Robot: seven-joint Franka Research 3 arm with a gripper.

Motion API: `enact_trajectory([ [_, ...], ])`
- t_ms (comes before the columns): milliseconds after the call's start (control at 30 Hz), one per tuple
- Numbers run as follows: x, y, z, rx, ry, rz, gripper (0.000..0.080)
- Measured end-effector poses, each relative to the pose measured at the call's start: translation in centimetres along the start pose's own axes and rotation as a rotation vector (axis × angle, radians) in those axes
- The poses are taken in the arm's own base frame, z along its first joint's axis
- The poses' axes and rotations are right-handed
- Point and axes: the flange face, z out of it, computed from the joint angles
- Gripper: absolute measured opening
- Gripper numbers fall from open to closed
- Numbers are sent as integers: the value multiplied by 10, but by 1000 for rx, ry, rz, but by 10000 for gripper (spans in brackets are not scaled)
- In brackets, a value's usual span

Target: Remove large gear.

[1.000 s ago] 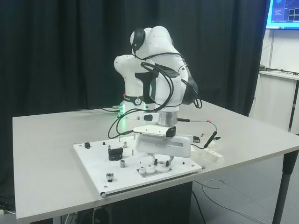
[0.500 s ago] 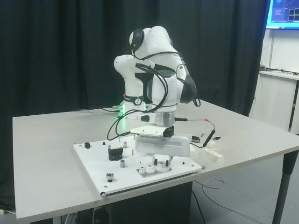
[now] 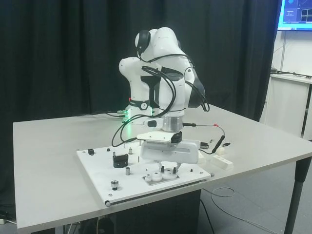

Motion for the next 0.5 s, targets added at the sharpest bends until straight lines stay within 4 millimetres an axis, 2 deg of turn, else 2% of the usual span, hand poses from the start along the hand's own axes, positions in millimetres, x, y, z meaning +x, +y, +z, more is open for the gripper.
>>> enact_trajectory([
  [500, -1, 0, 0, -4, 7, -8, 329],
])
